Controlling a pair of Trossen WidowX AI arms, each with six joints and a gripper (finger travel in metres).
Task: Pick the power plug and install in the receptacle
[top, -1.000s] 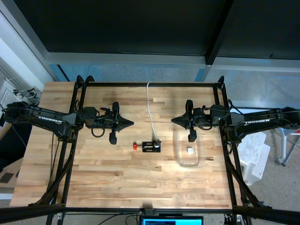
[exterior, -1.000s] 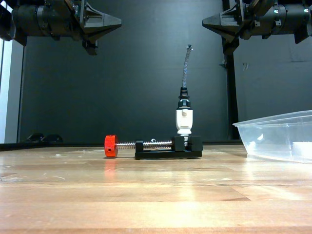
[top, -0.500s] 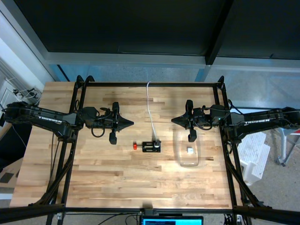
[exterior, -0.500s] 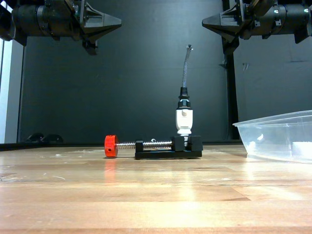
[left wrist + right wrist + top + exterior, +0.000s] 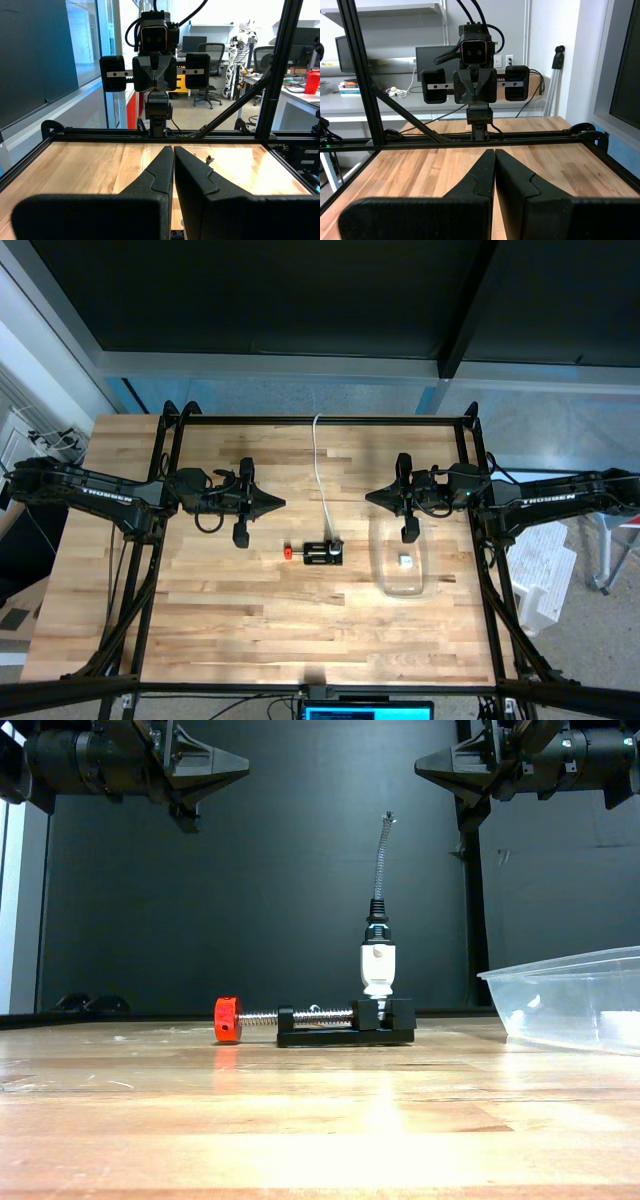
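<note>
The power plug is too small to find with certainty in any view, so I cannot tell where it lies. The receptacle point(image 5: 377, 965) stands upright in a black mini vise point(image 5: 322, 553) near the middle of the worktop point(image 5: 200, 620). The red knob point(image 5: 287, 552) of the vise points toward the left edge. A white cable point(image 5: 322, 475) runs from the receptacle to the far edge. Beside the vise, toward the right edge, lies a clear tray point(image 5: 560, 1000) with a tiny white block point(image 5: 405, 561) inside. The left gripper point(image 5: 283, 503) hangs high above the worktop, left of the vise, with its fingers pressed together and holding nothing. The right gripper point(image 5: 368, 497) hangs equally high near the tray's far end, also closed and empty. They point at each other.
</note>
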